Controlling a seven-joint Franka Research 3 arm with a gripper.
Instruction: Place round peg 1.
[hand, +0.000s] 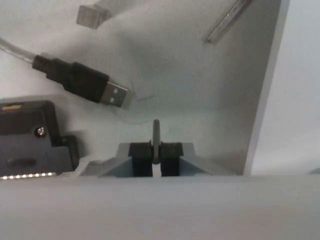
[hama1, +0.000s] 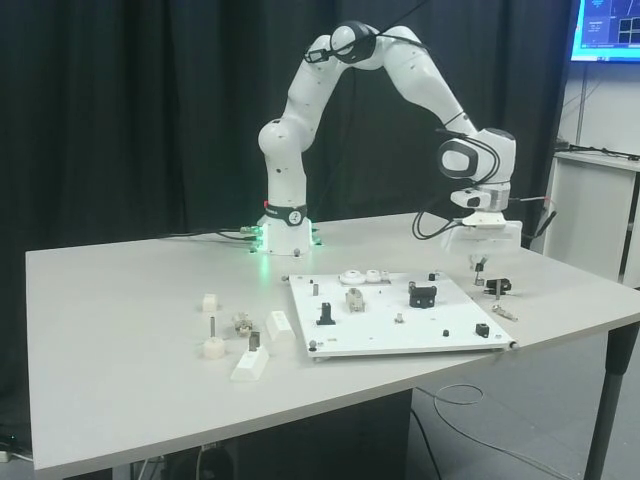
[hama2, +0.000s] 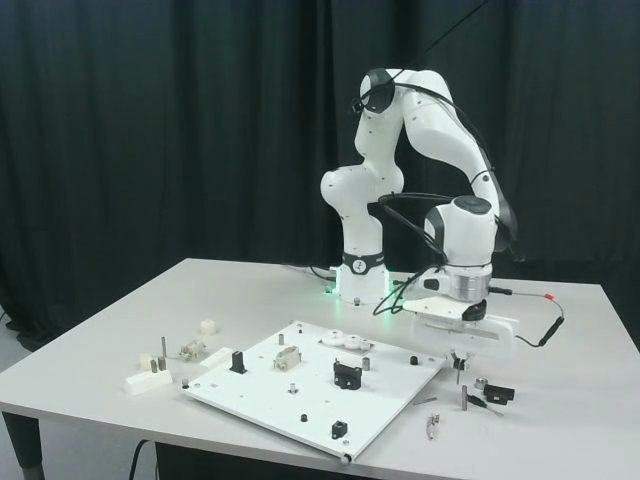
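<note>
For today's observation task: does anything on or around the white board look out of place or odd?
Nothing looks damaged or spilled. The hand grips a thin peg above the table, beside the white board; a USB plug lies loose nearby.

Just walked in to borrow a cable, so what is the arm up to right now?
The white arm's gripper is shut on a thin round peg, held upright. It hangs above the grey table, beside the white board rather than over it. A black USB plug and a black connector lie on the table under it. The peg is not yet placed.
</note>
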